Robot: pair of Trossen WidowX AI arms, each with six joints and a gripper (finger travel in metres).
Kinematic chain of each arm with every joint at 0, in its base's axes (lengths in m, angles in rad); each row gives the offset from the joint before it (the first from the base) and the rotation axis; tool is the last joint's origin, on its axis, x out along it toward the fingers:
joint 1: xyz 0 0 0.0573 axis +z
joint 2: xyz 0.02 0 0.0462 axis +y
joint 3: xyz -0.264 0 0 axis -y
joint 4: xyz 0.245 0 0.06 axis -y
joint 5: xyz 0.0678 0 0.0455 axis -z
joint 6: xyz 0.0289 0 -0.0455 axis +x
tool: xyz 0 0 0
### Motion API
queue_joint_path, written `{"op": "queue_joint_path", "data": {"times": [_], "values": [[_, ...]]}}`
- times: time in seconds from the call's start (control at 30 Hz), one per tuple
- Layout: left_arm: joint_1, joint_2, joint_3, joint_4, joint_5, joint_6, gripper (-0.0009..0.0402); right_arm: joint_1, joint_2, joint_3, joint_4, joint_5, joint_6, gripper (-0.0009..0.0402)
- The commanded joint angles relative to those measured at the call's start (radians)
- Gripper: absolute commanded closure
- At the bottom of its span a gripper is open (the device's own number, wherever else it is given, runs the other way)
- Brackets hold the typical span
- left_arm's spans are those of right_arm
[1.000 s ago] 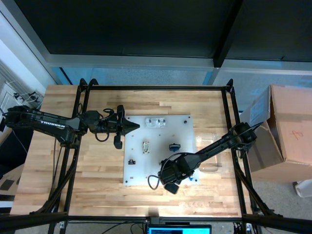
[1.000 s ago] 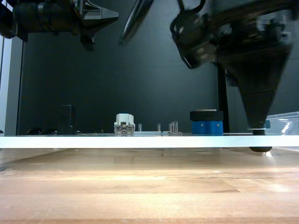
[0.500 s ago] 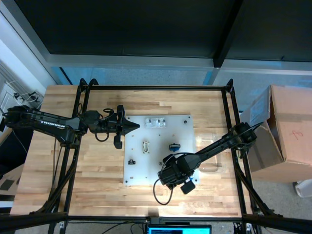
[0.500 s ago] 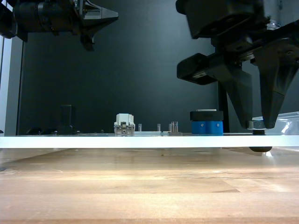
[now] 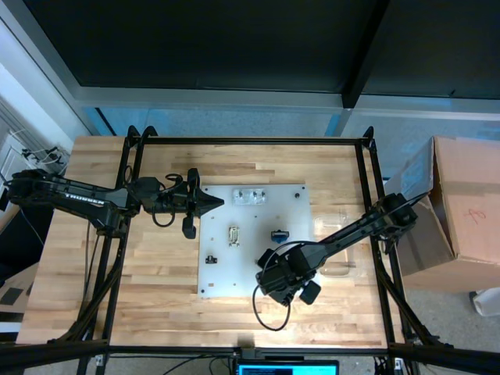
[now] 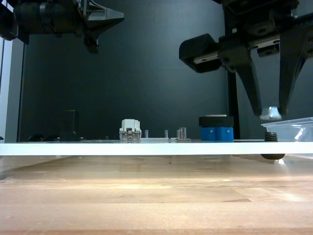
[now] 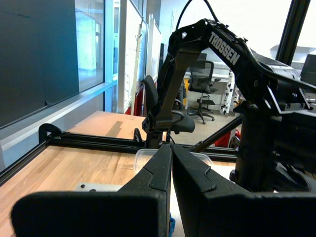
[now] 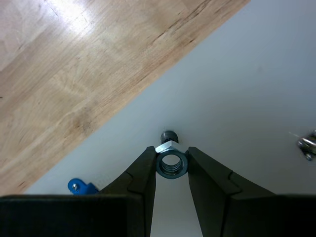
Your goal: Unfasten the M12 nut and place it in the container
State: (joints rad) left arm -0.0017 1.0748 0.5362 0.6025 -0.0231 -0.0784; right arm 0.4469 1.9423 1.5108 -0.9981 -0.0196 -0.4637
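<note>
The small silver nut (image 6: pixel 270 113) hangs a little above the black ribbed stud (image 6: pixel 270 137), clear of it, with my right gripper (image 6: pixel 270 115) shut on it. In the right wrist view the nut (image 8: pixel 171 164) is pinched between the two fingertips, and the bare stud (image 8: pixel 169 136) stands on the white board (image 8: pixel 256 98) just beyond. From above, the right wrist (image 5: pixel 283 273) covers the board's near right edge and hides the nut. My left gripper (image 5: pixel 212 201) hovers high over the board's far left edge, fingers (image 7: pixel 163 168) pressed together and holding nothing.
The clear container (image 5: pixel 342 238) lies just right of the board (image 5: pixel 250 234), behind the stud in the low view (image 6: pixel 293 128). On the board stand a blue block (image 6: pixel 216 128), a white connector (image 6: pixel 130 132) and small silver posts (image 6: pixel 182 133). A cardboard box (image 5: pixel 461 211) sits off the table's right.
The right gripper has risen with the nut, lifting it off the stud, whose ribs now show bare. Its wrist also turned. The left arm has not moved.
</note>
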Motion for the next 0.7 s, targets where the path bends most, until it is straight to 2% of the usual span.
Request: {"op": "queue_joint_path", "data": {"times": [0.03, 0.3, 0.7], "values": [[0.000, 0.000, 0.000, 0.000, 0.000, 0.000, 0.0393, -0.001, -0.029, 0.001, -0.030, 0.001, 0.012, 0.0385], [0.000, 0.000, 0.000, 0.000, 0.000, 0.000, 0.0393, -0.002, -0.168, -0.047, -0.124, 0.001, 0.108, 0.0385], [0.000, 0.000, 0.000, 0.000, 0.000, 0.000, 0.0393, -0.016, -0.560, -0.422, -0.143, 0.001, 0.256, 0.0385]]}}
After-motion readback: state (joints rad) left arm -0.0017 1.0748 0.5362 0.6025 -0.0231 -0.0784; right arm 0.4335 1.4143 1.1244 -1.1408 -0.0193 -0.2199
